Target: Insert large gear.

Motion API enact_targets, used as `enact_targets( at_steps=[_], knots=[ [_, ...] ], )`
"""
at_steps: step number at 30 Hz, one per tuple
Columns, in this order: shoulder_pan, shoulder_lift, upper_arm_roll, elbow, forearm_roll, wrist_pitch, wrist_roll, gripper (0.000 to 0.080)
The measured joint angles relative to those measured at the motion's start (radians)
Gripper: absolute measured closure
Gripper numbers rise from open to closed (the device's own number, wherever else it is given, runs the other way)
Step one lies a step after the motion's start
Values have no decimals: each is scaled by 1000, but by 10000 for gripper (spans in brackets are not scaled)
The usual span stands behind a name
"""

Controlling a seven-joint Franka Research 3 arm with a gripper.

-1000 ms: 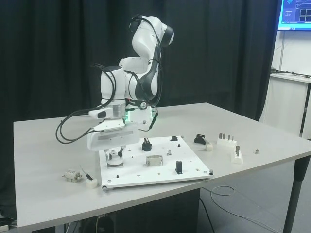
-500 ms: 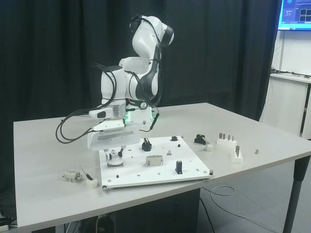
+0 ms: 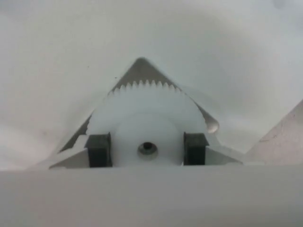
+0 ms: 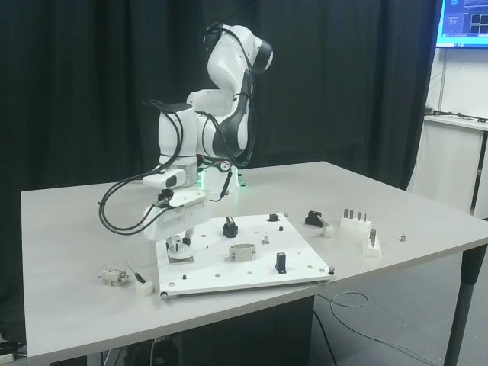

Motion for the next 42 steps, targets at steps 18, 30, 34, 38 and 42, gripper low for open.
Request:
enact_targets(
  at_steps=[18,30,34,38,42],
  knots=[
    [-2,1,0,0,14,0,426,476],
    [-2,0,0,0,17,-1,759,476],
    [-2,0,0,0,17,-1,841,476],
    [-2,1,0,-1,17,1,877,476],
    [-2,1,0,-1,17,2,877,476]
  ],
)
